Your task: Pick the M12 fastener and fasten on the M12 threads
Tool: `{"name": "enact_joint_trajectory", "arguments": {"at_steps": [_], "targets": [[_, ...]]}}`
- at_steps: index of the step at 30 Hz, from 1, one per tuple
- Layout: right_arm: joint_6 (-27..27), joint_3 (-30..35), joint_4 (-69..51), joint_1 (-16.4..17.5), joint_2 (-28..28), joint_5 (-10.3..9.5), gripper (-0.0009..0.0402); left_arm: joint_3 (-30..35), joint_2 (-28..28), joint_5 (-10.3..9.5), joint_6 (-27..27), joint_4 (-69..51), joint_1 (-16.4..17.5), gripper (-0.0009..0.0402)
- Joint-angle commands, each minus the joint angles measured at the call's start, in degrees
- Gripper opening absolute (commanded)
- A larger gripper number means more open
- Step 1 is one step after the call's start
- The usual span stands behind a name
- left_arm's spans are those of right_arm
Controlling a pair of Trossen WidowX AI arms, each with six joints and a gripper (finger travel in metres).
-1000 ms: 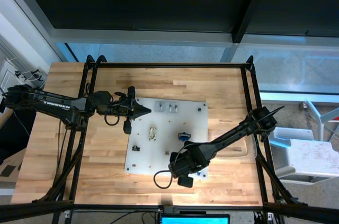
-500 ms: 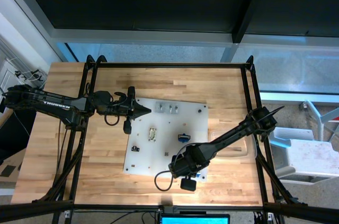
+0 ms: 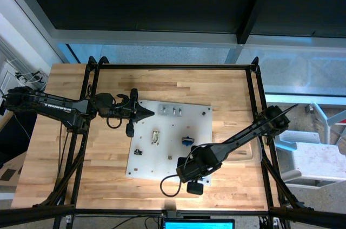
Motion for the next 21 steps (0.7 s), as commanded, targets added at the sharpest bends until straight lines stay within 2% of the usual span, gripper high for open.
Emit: {"name": "enact_joint_trajectory", "arguments": {"at_steps": [1, 21], "targets": [[0.0, 0.0, -2.1, 0.0, -1.4, 1.33, 0.0, 0.0, 0.0, 0.02, 0.0, 0.0, 0.0, 0.0], [0.0, 0.0, -2.9, 0.0, -2.7, 1.05, 0.0, 0.0, 0.0, 0.02, 0.0, 0.0, 0.0, 0.0]]}}
